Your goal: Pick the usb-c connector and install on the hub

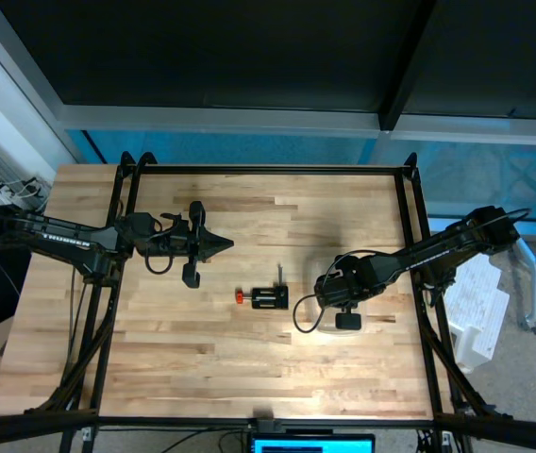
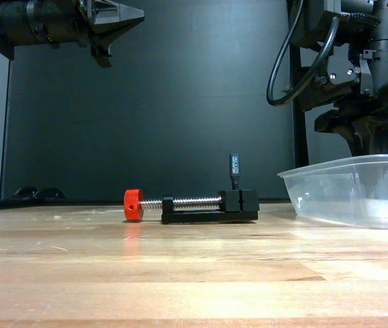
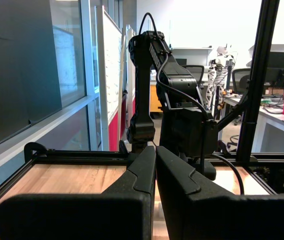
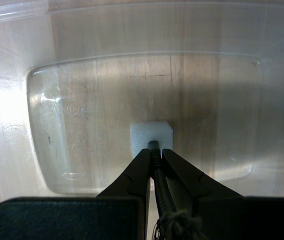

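Observation:
My right gripper (image 4: pixel 154 152) is shut on the black cable (image 4: pixel 160 187) just behind the white usb-c connector (image 4: pixel 151 135). It holds the connector inside the clear plastic bin (image 4: pixel 42 115), close to the floor; I cannot tell if it touches. In the high view the right gripper (image 1: pixel 336 300) points down into the bin (image 1: pixel 374 319). The hub (image 2: pixel 234 167) stands upright in a small black vise (image 2: pixel 208 205) with a red knob (image 2: pixel 132 204), left of the bin (image 2: pixel 344 191). My left gripper (image 1: pixel 223 244) is shut with nothing in it, high above the table's left half.
The vise (image 1: pixel 268 298) sits mid-table between the arms. A black frame (image 1: pixel 268 170) runs around the table. In the left wrist view the left gripper (image 3: pixel 155 150) faces the right arm (image 3: pixel 177 100). A loop of black cable (image 1: pixel 304 316) hangs beside the bin.

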`<state>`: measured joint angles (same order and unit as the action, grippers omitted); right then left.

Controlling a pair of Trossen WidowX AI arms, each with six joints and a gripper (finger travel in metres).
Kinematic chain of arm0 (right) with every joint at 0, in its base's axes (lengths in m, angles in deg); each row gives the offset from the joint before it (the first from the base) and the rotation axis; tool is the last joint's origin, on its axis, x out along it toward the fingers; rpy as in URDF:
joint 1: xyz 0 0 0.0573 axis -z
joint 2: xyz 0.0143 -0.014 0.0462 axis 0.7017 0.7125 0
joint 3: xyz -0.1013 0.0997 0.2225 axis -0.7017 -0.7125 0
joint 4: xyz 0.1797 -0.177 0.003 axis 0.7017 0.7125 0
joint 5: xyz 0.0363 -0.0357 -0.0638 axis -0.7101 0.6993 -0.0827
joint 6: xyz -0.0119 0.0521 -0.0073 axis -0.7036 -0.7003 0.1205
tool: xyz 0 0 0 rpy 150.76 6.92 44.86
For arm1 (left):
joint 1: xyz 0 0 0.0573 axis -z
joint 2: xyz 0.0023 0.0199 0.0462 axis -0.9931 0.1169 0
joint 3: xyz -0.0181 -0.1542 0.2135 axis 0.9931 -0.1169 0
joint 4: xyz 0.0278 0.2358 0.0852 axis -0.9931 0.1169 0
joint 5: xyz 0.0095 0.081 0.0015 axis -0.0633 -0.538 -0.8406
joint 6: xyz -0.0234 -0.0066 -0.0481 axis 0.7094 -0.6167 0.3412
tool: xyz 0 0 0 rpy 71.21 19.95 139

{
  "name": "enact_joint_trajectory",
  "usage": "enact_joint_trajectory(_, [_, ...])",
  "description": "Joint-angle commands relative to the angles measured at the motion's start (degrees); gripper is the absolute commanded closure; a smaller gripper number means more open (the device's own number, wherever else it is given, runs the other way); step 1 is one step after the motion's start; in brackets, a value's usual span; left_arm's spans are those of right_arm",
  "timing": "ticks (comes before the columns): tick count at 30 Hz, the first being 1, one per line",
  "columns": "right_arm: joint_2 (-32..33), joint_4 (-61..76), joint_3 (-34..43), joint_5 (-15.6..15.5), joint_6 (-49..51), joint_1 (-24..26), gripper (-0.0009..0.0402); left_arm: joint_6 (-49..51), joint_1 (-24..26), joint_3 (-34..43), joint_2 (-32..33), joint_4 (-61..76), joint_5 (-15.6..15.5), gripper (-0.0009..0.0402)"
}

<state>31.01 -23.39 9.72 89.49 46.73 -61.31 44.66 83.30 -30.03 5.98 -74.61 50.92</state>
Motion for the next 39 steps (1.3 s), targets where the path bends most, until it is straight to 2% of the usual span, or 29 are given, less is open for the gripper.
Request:
enact_joint_trajectory(1, [-0.1,0.0,0.0,0.0,0.0,0.0,0.039,0.0,0.0,0.0,0.0,0.0,0.0,0.0393])
enact_joint_trajectory(12, [-2.8,2.8,1.7,0.0,0.0,0.0,0.0389,0.0,0.0,0.0,0.0,0.0,0.0,0.0393])
enact_joint_trajectory(25, [-8.3,11.8,7.5,0.0,0.4,0.0,0.0389,0.0,0.0,0.0,0.0,0.0,0.0,0.0393])
enact_joint_trajectory(30, [-8.4,11.8,8.7,0.0,2.0,0.0,0.0389,0.0,0.0,0.0,0.0,0.0,0.0,0.0393])
enact_joint_trajectory(39, [-5.3,9.9,11.5,0.0,11.3,1.3,0.0389,0.0,0.0,0.0,0.0,0.0,0.0,0.0393])
